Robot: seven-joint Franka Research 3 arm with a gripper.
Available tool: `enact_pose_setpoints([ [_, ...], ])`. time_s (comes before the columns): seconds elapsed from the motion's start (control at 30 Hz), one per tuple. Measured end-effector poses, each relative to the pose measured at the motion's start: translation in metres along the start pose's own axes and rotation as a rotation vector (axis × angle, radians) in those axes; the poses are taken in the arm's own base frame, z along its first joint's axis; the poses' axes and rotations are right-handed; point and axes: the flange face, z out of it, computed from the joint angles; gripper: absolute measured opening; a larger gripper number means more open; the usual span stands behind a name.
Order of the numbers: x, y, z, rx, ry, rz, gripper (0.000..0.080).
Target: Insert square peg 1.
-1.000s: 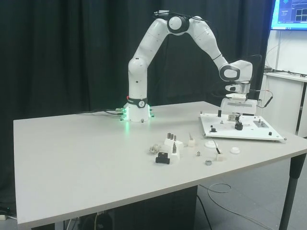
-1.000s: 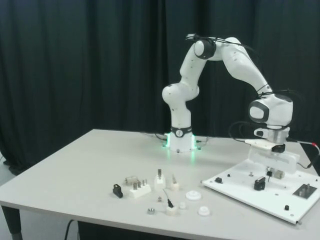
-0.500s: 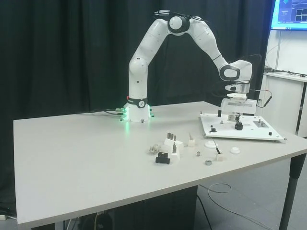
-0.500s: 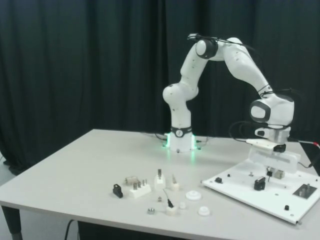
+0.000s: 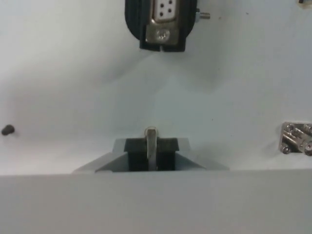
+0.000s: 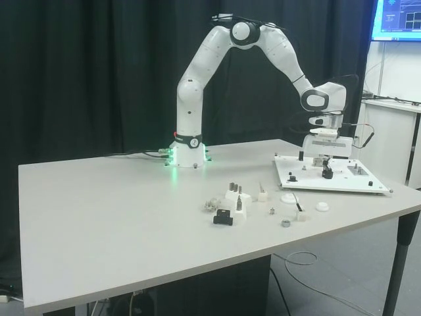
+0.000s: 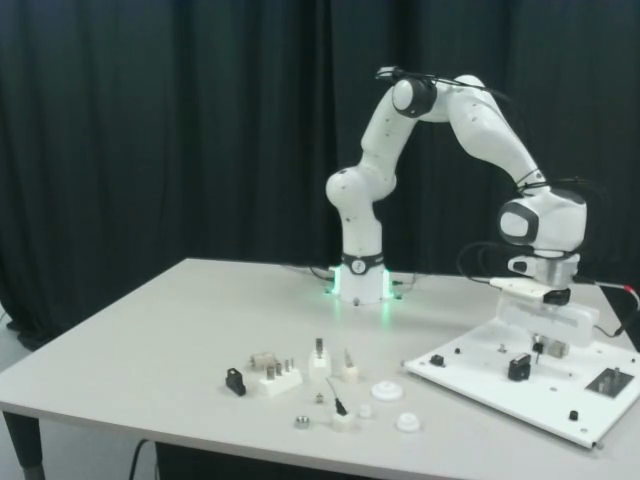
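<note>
In the wrist view a thin grey square peg (image 5: 151,140) stands upright between two black pads (image 5: 134,155), with my gripper (image 5: 151,157) shut on it. Its tip hangs just over the white board (image 5: 73,87). A white cover across the lower part of that view hides the rest of the fingers. From the room views, my gripper (image 6: 323,158) (image 7: 541,346) points down over the middle of the white board (image 6: 342,183) (image 7: 470,378) at the table's right end.
A black-framed connector socket (image 5: 162,24) is mounted on the board beyond the peg, seen as a black block (image 6: 327,173) (image 7: 518,368). A grey metal fitting (image 5: 296,139) sits to one side. Several small loose parts (image 6: 233,201) (image 7: 280,375) lie mid-table.
The wrist has shifted very slightly above the board. The peg stays in the gripper, and nothing else on the table has moved.
</note>
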Motion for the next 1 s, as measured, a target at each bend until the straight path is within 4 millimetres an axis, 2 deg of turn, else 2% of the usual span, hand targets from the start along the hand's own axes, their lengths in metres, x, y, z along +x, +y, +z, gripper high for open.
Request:
enact_pose_setpoints([
  [1.0,-0.0001,0.0004,0.0015,0.010,0.003,0.108,0.0035],
])
